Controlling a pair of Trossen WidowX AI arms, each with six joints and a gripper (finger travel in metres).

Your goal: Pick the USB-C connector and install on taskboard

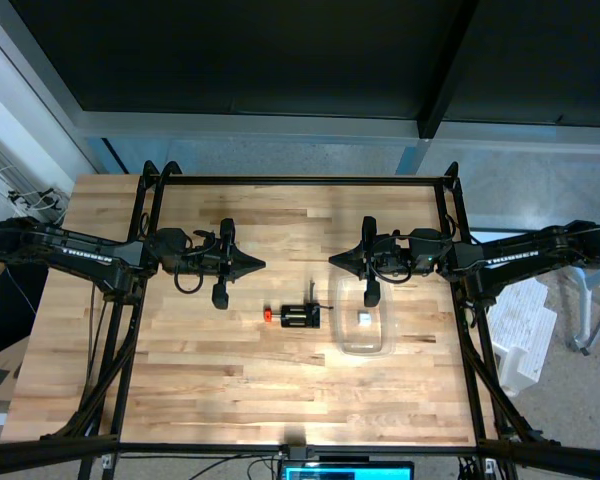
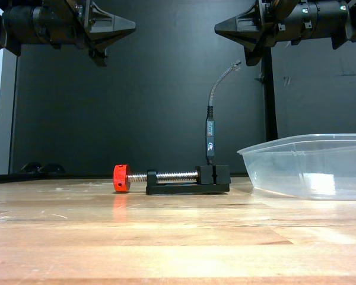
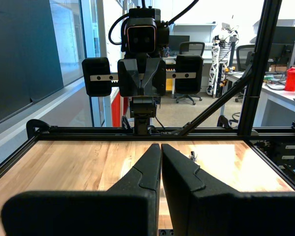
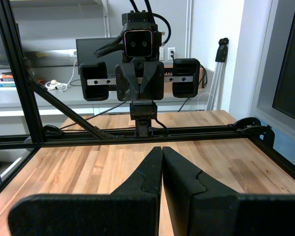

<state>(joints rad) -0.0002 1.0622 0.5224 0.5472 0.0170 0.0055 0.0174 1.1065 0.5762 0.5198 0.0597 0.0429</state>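
Note:
The taskboard (image 1: 300, 317) is a small black block with a red-orange knob, lying mid-table between the two arms. In the low view the USB-C connector (image 2: 209, 135) stands upright in the right end of the taskboard (image 2: 187, 180), its thin braided stem curving upward. From above, the connector (image 1: 310, 291) shows only as a thin dark line. My left gripper (image 1: 263, 265) hovers high, left of and behind the block, with its fingers shut and empty. My right gripper (image 1: 331, 261) faces it from the right, also shut and empty. Both hang well above the table in the low view.
A clear plastic tray (image 1: 366, 351) sits right of the block, below the right gripper, with a small white piece (image 1: 364, 318) in it. The tray (image 2: 308, 169) rises higher than the block. Black frame rails (image 1: 300, 181) border the table.

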